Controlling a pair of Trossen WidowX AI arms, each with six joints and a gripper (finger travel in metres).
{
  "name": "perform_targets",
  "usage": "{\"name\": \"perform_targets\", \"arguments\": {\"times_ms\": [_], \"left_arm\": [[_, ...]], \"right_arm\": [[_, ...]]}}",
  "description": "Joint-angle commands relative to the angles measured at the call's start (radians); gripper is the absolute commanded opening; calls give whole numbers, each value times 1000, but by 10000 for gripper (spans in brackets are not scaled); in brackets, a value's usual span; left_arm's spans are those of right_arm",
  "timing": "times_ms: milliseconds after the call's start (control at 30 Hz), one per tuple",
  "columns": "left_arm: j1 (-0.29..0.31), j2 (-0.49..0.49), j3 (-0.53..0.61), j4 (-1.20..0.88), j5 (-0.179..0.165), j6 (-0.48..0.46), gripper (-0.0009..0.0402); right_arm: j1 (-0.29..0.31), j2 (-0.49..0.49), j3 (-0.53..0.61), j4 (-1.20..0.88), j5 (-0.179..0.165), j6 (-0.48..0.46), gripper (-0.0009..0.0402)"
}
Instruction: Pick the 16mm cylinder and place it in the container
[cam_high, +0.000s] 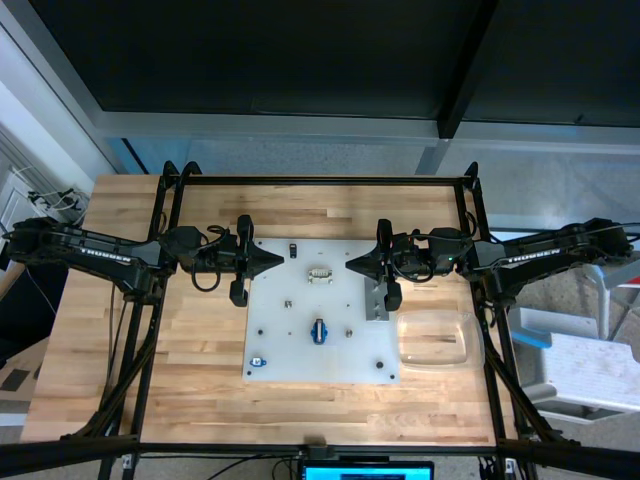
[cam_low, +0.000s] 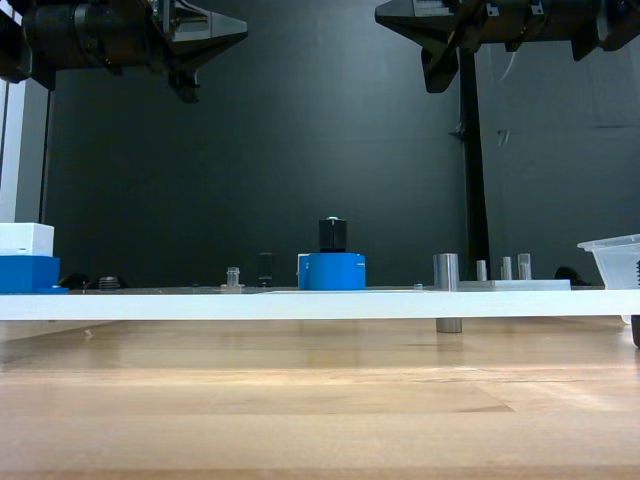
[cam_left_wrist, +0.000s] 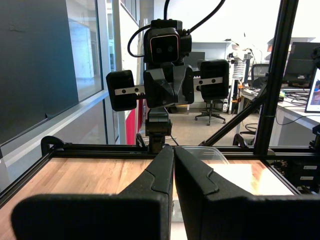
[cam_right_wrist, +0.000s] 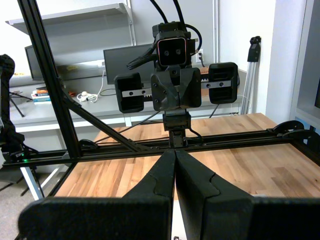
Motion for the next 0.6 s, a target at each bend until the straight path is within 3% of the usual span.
{"name": "perform_targets", "arguments": {"times_ms": [33,300,600], "left_arm": [[0,0,0,0,0,0,0],[0,0,0,0,0,0,0],[0,0,0,0,0,0,0]], "right_arm": [[0,0,0,0,-2,1,0],[0,-2,31,-37,-14,49,0],[1,2,225,-559,-19,47,0]]}}
